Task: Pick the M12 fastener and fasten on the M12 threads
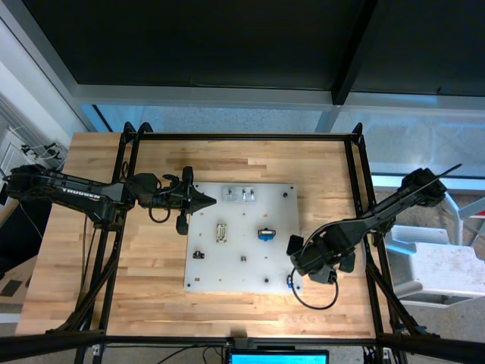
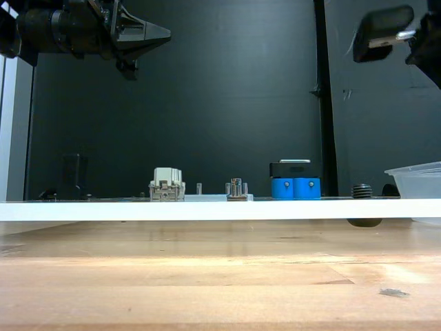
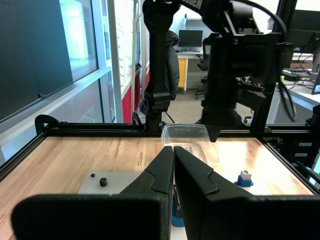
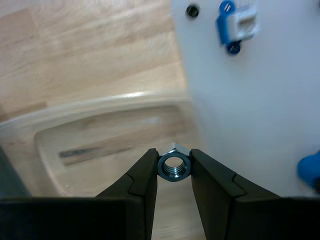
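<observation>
White board [image 1: 227, 265] on wood table [image 1: 114, 303] — beige connector [image 1: 222, 232] left of blue fitting [image 1: 265, 234], both mid-board; clear tray [image 2: 420, 172] just beside board's right edge

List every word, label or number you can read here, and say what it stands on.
"TROSSEN": white letters on the left arm.
The screen at the table's near edge: too small to read.
Nothing else: none on the white board, the left gripper hovering above its far left edge, or the right gripper holding the nut above the clear tray.
</observation>
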Robot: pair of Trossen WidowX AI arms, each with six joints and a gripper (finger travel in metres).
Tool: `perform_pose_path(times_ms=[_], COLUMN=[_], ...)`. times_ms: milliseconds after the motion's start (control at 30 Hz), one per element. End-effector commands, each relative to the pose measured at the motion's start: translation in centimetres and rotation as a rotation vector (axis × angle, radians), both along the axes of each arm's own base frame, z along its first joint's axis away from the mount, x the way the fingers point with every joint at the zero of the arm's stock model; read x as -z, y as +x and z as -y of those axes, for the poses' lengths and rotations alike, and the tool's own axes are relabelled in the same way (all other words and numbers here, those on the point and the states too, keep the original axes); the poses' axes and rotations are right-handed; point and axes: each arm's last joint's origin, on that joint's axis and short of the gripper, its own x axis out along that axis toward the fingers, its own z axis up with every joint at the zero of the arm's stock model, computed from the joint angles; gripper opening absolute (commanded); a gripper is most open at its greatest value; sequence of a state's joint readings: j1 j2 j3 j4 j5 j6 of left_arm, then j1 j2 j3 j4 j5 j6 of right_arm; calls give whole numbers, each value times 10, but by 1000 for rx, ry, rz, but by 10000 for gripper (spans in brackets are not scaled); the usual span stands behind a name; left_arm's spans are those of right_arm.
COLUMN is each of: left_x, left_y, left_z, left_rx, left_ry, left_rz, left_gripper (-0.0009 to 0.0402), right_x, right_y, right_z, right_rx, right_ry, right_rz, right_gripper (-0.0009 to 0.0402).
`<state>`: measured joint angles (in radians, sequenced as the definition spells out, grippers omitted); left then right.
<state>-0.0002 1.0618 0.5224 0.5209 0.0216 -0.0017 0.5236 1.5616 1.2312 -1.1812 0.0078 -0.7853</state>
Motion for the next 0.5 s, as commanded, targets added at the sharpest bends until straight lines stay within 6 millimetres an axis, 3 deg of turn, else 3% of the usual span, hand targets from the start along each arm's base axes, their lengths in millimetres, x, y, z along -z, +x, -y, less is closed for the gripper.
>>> perform_pose_path(times_ms=[33,500], left_x=[0,0], left_y=[0,0], left_z=[0,0], left_rx=[0,0], left_ry=[0,0], left_rz=[0,0], left_gripper=[0,0], right_x=[-1,1], right_y=[15,74], right_z=[-6,-29], right_rx=[-36,-134], right_ry=[-2,-9], right_rz=[1,4], right_gripper=[27,28])
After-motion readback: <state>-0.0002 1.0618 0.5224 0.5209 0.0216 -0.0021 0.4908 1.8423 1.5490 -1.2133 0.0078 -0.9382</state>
